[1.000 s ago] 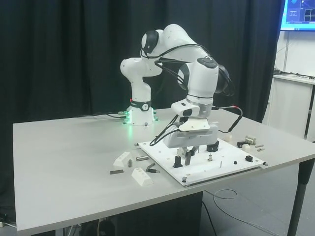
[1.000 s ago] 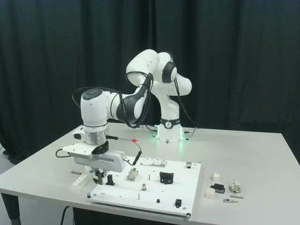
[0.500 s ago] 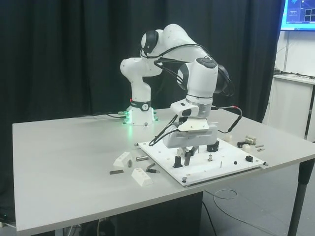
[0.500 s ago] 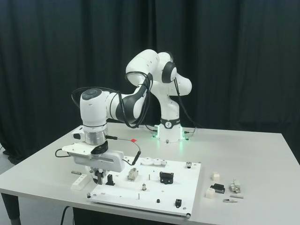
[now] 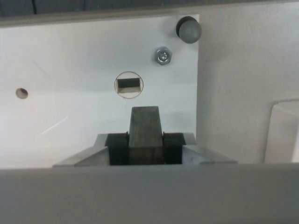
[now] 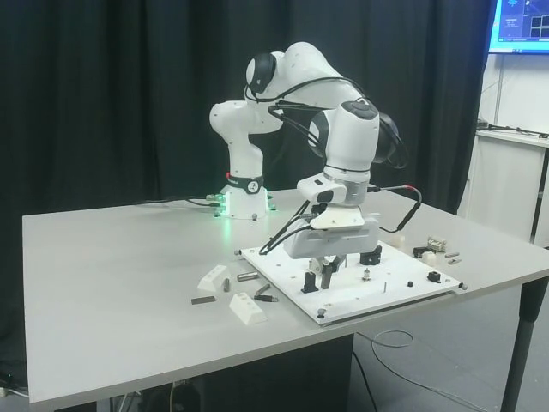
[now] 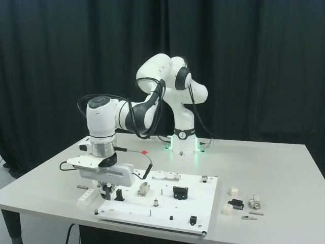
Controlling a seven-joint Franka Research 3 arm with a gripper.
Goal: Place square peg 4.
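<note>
In the wrist view the gripper is clamped on the square peg, a dark grey block pinched between the two black fingers with its free end pointing down at the white board. The peg hangs above the board, apart from it, and just beyond its tip lies a round insert with a rectangular slot. Farther on sit a hex nut and a black rubber foot at the board's corner; a small hole shows off to one side. Beside the board's edge runs the grey table.

From the first room view the gripper points straight down over the near corner of the board, close to a small black fixture. The wrist is vertical, the last white link rises upright above it, and the arm folds back over its elbow to the base, which shows green light where it is bolted to the table. A black cable loops from the wrist to the upper arm. White blocks and small metal pins lie on the table just beside the board.

The second room view shows the same stance: the gripper low over the board's end corner, forearm reaching out level from the bent elbow. More small parts lie well apart, past the board's far end.
</note>
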